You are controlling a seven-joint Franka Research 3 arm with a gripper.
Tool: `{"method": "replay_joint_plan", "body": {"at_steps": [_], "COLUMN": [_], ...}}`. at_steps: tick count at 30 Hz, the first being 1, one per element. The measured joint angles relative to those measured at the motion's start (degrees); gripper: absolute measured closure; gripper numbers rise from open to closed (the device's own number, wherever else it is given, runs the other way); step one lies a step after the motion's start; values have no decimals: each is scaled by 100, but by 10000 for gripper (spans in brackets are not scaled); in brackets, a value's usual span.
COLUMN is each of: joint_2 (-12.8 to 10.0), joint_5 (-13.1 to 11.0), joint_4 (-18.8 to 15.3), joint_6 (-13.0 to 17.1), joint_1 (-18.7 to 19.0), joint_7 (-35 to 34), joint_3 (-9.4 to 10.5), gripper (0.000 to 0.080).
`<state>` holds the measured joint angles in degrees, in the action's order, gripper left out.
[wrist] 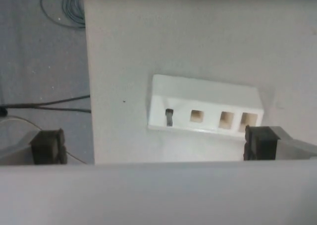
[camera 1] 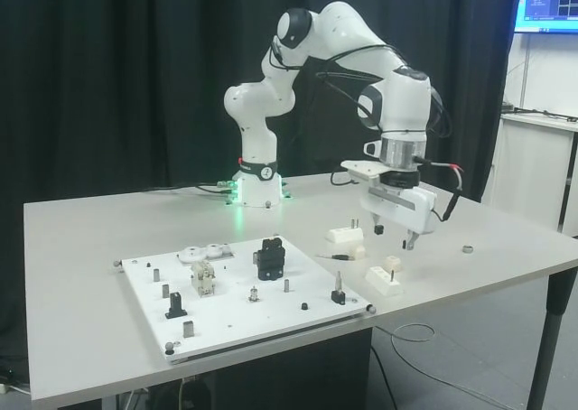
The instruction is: Pick square peg 1.
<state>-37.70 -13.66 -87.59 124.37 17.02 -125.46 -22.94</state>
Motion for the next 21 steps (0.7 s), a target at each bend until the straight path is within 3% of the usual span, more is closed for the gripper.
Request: {"method": "replay_joint_plan", "body": {"at_steps": [21], "joint_2": [-345], "joint_5": [-376], "joint_4": [6], "joint_6": [124], "joint_1": [82], "joint_7": [-220], "joint_3": [0], "gripper": [3]}}
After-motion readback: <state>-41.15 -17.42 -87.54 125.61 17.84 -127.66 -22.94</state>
